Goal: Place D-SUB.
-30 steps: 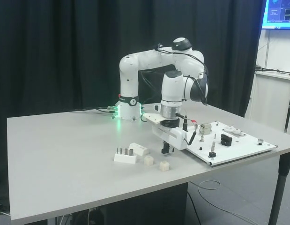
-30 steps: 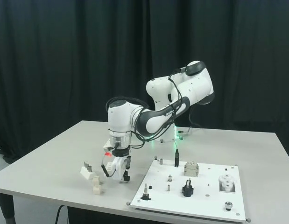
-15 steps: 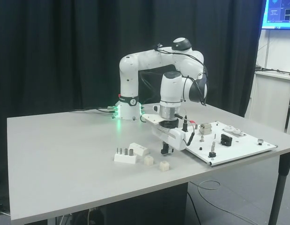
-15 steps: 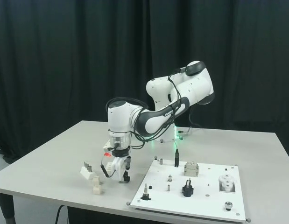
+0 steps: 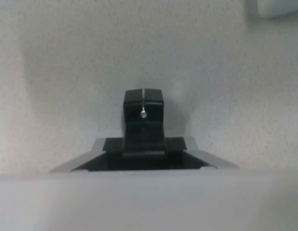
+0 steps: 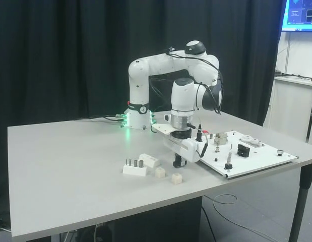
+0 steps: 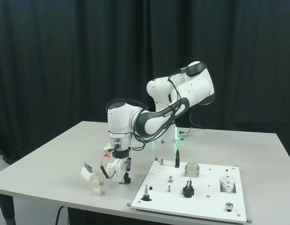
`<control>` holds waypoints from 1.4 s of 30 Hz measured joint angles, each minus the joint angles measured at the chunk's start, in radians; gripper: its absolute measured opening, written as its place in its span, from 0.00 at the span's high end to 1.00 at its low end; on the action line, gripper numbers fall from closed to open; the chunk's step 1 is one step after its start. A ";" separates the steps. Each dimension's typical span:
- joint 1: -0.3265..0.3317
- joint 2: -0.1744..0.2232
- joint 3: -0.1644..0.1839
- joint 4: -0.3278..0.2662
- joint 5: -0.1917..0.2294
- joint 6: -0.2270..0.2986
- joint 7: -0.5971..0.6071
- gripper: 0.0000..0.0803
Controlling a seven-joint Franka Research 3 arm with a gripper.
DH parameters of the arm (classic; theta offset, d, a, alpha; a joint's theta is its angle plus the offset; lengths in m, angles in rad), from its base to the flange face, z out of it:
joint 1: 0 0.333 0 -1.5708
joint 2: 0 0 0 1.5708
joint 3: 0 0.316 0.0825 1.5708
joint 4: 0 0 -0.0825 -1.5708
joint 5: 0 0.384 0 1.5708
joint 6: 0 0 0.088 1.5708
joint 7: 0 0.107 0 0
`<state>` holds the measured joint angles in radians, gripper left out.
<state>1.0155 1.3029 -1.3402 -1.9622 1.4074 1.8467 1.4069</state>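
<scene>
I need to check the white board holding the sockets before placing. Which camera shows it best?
The second room view: the white board lies nearly whole, with its fittings spread apart. The first room view shows the same board at a slant, partly behind the end effector. The wrist view does not show it.

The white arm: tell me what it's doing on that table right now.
The white arm has its claw pointing straight down, close above the grey table. The claw sits between a cluster of small white blocks and the white board that carries the connectors and fittings. It is beside the board, not over it, so nothing is being placed on the board at this moment.
</scene>
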 joint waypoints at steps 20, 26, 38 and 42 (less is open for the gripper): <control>-0.006 -0.001 0.010 0.000 0.015 0.000 -0.009 0.25; -0.006 -0.005 -0.005 0.004 0.016 0.000 -0.009 0.05; 0.004 -0.014 -0.096 0.015 0.015 -0.062 -0.009 0.01; 0.006 -0.014 -0.133 0.020 0.011 -0.090 -0.009 0.00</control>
<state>1.0216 1.2888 -1.4735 -1.9426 1.4183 1.7562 1.3980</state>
